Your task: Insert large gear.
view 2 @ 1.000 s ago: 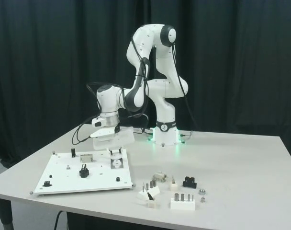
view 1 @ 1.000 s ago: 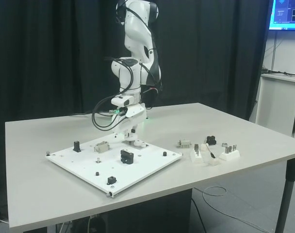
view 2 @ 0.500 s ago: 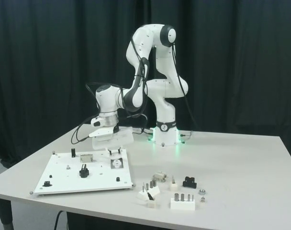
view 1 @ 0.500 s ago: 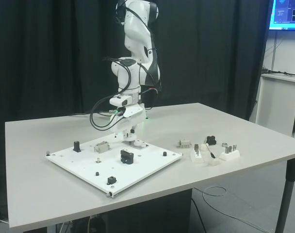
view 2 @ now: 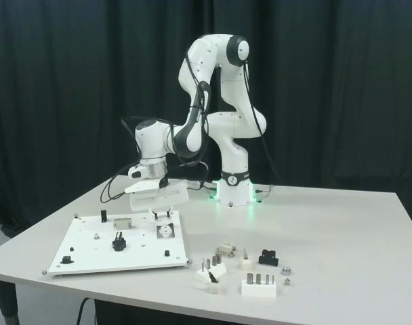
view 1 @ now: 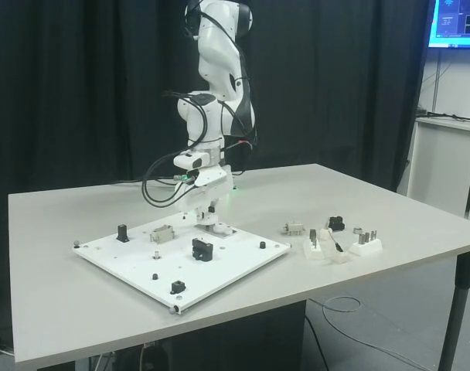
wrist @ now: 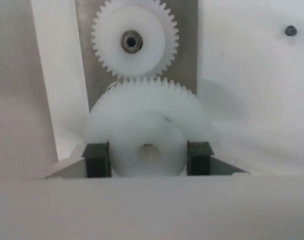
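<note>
**Large gear on the board, fingers either side of its hub**

The white arm [view 2: 216, 95] bends down over the far part of the white board [view 1: 219, 267], which lies on the grey table [view 2: 341, 230]. Its gripper [wrist: 148, 159] hangs just above the board's gear plate.

In the wrist view the large gear [wrist: 149, 112] lies flat on the grey plate [wrist: 87, 65], its teeth meeting those of a smaller white gear [wrist: 135, 40] that sits on a metal pin. The two black fingers [wrist: 97, 159] stand one on each side of the large gear's raised hub, close against it; whether they press on it cannot be told. The jaws are narrowly parted, only as wide as the hub.

On the board there are also several black parts [view 1: 202, 249] and a grey block [view 1: 161, 233]. To the right of the board, apart from it, small white holders with pegs [view 2: 259, 285] and a black piece [view 2: 268, 258] lie on the table.
</note>
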`<act>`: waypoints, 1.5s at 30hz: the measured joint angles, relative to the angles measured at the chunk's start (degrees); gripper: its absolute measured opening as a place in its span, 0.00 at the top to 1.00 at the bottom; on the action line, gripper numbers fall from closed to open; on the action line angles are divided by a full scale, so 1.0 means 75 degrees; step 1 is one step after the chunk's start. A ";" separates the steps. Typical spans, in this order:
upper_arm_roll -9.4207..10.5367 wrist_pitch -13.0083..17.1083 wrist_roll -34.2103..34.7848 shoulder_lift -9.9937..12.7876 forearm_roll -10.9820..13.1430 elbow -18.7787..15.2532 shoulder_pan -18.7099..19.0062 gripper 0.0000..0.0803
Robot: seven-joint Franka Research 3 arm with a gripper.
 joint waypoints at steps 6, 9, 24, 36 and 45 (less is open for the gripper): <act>0.0000 0.0010 0.0087 0.0000 0.0009 -0.0004 0.0000 0.59; 0.0000 0.0013 0.0180 0.0000 0.0010 -0.0005 0.0000 0.59; 0.0000 0.0039 0.1574 0.0001 0.0010 -0.0010 0.0000 0.59; 0.0004 0.0040 0.2969 0.0001 0.0008 -0.0008 0.0021 0.59; 0.0005 0.0036 0.4216 0.0002 0.0008 -0.0008 0.0057 0.59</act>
